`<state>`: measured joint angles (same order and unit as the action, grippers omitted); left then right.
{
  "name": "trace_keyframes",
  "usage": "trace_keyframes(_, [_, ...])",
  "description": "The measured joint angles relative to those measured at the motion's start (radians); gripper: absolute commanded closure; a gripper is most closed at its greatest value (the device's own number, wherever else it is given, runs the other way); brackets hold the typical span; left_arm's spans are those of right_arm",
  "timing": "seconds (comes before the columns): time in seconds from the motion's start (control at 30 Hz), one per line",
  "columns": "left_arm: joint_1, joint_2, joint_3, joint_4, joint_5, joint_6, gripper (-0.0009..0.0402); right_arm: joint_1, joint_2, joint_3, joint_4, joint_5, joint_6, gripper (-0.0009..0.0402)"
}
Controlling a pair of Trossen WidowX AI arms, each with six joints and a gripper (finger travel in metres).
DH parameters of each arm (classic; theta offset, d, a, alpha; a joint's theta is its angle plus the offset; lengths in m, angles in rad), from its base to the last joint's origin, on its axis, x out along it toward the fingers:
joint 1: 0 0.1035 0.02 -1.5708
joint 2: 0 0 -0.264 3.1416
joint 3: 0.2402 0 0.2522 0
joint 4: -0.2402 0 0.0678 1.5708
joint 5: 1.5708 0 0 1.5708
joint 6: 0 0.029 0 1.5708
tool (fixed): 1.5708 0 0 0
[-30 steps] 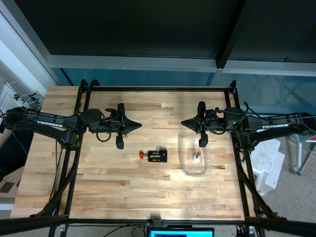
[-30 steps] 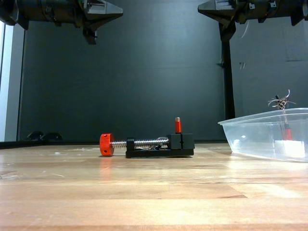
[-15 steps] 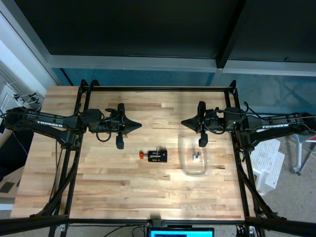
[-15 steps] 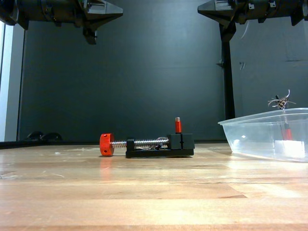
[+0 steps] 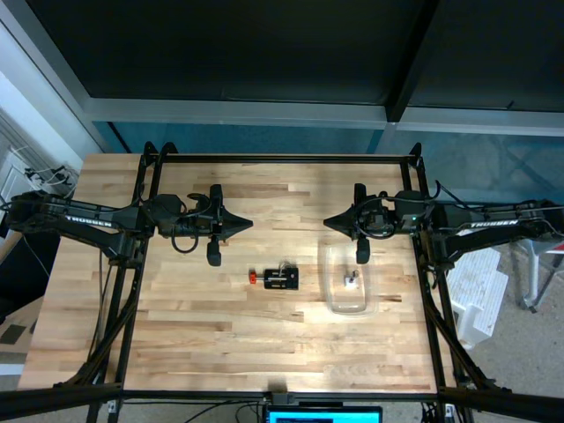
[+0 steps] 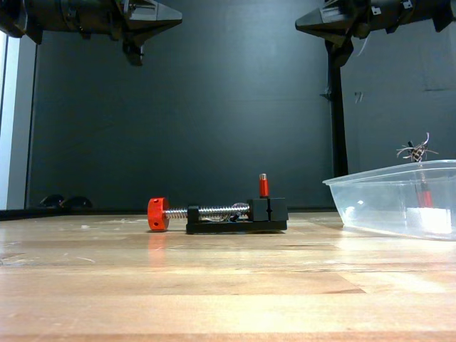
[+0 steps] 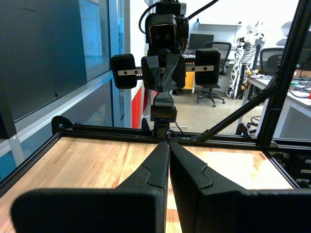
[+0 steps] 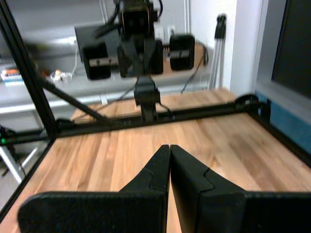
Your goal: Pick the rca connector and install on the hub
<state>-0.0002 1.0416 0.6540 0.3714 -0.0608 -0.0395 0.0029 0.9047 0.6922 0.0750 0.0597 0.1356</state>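
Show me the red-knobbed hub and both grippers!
hub (image 5: pixel 284 280): high view, its black body.
left gripper (image 5: pixel 251 224): high view, shut tip, above the table (image 5: pixel 220 335), left half.
right gripper (image 5: pixel 324 223): high view, shut tip, above the table, right half.

Wooden table (image 5: pixel 220 344) bears the hub (image 5: pixel 280 279) near its middle; a clear tray (image 5: pixel 338 305) rests to its right, apparently apart.

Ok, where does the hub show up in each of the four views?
High view: hub near the middle, left of the clear tray; left gripper and right gripper hang beyond it, fingers shut.
Low view: hub at centre, red knob pointing left.
Left wrist view: not in it.
Right wrist view: not in it.
Shared landmark: the clear tray, right of the hub in both.
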Motion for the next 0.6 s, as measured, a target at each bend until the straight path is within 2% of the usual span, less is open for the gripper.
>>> trace_keyframes(0.4, [0.000,0.000,0.000,0.000,0.000,0.000,0.0393,0.034,0.002,0.164,-0.480,-0.008,0.081,0.0393])
trace_keyframes(0.6, [0.000,0.000,0.000,0.000,0.000,0.000,0.0393,0.054,0.034,0.232,-0.705,-0.010,0.110,0.0393])
